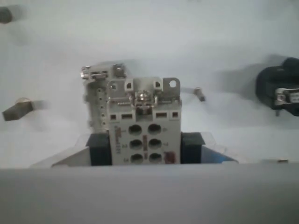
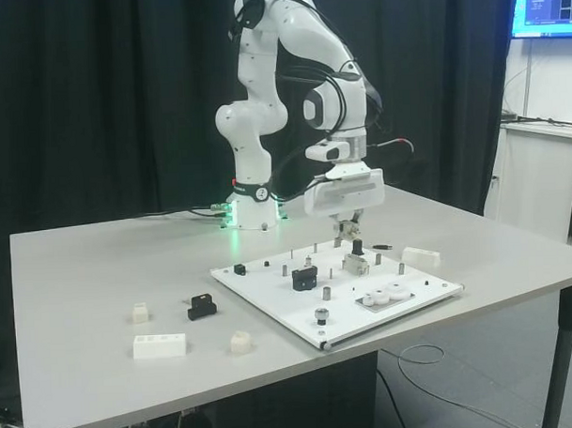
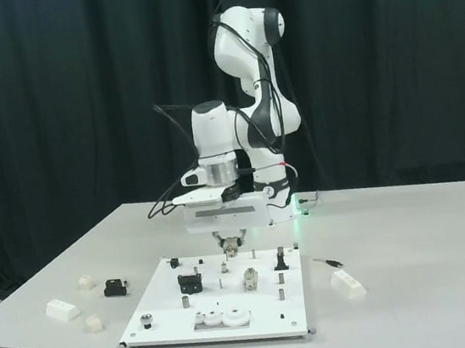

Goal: Place waterproof.

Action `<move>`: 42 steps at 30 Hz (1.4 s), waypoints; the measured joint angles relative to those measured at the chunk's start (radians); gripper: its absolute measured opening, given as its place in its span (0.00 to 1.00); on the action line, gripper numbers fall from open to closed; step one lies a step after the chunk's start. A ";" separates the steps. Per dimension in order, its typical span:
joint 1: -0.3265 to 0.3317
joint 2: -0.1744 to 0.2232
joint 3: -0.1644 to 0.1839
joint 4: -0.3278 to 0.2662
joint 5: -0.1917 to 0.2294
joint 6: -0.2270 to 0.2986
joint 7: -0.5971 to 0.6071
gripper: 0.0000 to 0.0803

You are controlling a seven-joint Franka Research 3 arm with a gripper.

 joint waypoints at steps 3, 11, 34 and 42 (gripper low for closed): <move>0.000 0.000 -0.007 0.002 -0.003 0.000 0.000 0.39; 0.000 0.000 -0.017 0.009 -0.012 0.000 0.000 0.39; 0.027 -0.023 -0.005 0.044 -0.012 -0.016 0.002 0.39; 0.051 -0.026 0.033 0.053 -0.004 -0.016 0.014 0.39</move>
